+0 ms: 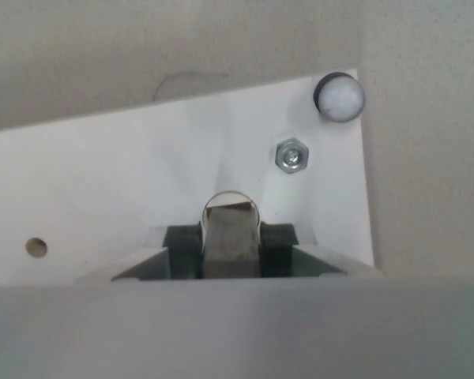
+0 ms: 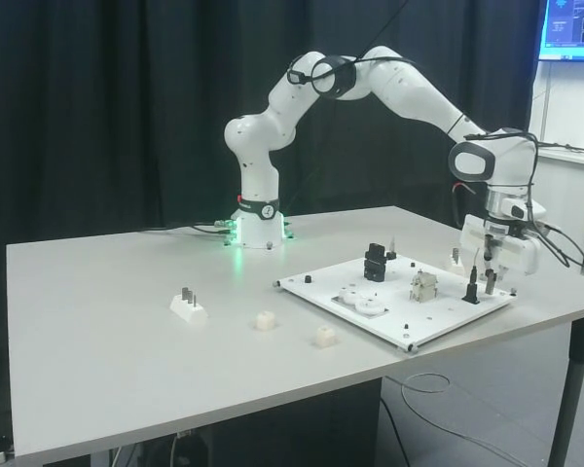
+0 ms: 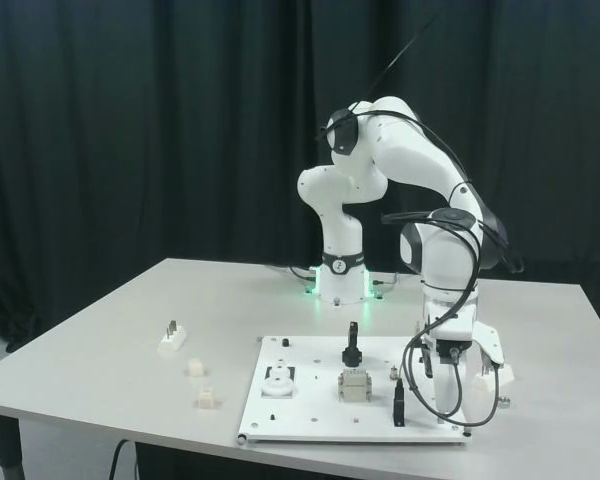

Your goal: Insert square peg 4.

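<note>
The claw point(image 1: 231, 257) is gripping the square peg point(image 1: 231, 237), a smooth grey metal bar with flat faces, its black fingers closed against the peg's two sides. The peg is hanging over a round hole near a corner of the flat white board point(image 1: 126, 181), beside a metal hex nut point(image 1: 291, 155) and a rounded black-rimmed foot point(image 1: 339, 96). The board is lying at the grey worktop's point(image 2: 107, 341) edge.

2 white blocks point(image 2: 294, 328) | white pin holder point(image 2: 188, 305) | black curtain point(image 2: 127, 107) | monitor point(image 2: 572, 29)
</note>
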